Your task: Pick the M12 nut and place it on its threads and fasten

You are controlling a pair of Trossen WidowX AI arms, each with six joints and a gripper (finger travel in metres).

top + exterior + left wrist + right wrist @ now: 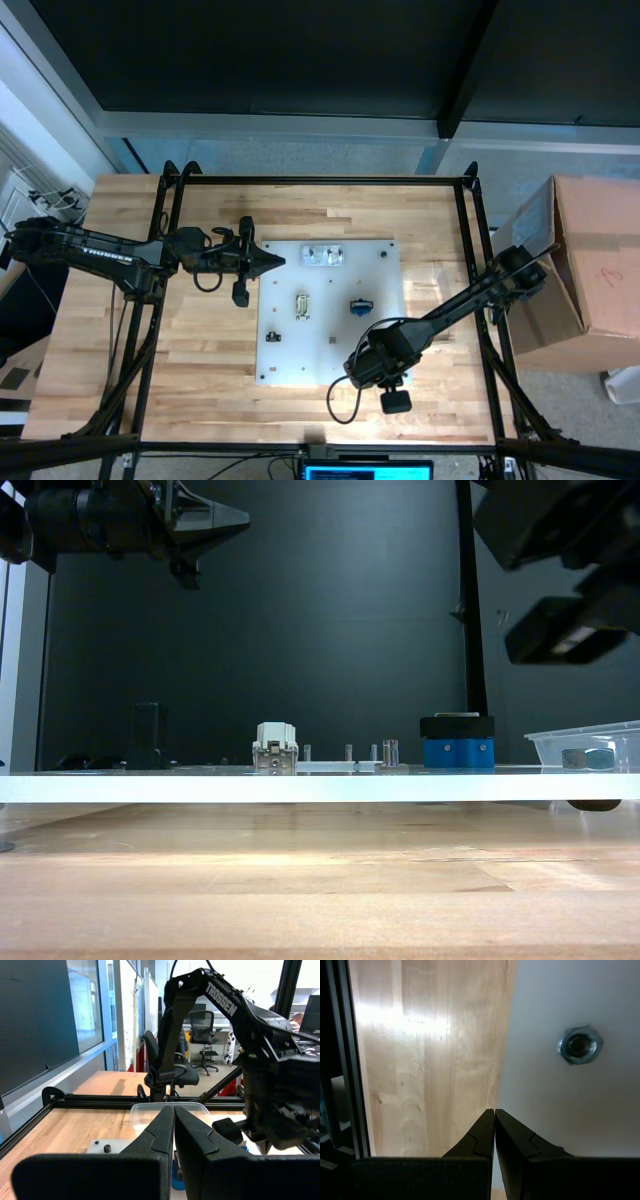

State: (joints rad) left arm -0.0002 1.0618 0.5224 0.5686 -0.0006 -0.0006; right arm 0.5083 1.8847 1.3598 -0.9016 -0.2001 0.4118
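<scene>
**Silver nut down on its stud, both my grippers clenched empty**

Wood first: the wooden table (pixel 200 400) runs along the near edge. At the 5 o'clock corner of the white board (pixel 330 330) hangs my right gripper (pixel 494 1111). It points straight down, fingertips pressed together with nothing between them, right over the line where board meets wood.

Just beside it, clear of the fingers, there's the M12 nut (pixel 593 1046). It sits flat on the board with a dark core filling its bore. From table height it rides low at board level, no ribs showing beneath, so it's on its stud (pixel 579 1046). The clear tray (pixel 590 742) stands behind it.

Moving up the board, there's a white connector (pixel 275 750) around the middle and a blue block (pixel 457 752) at its 3 o'clock.

Further on, at the board's 10 o'clock edge, my left gripper (pixel 174 1110) hovers high and level, aimed toward 3 o'clock, its fingers clamped together on nothing.

Off the table at 3 o'clock stands a cardboard box (pixel 575 265).
</scene>
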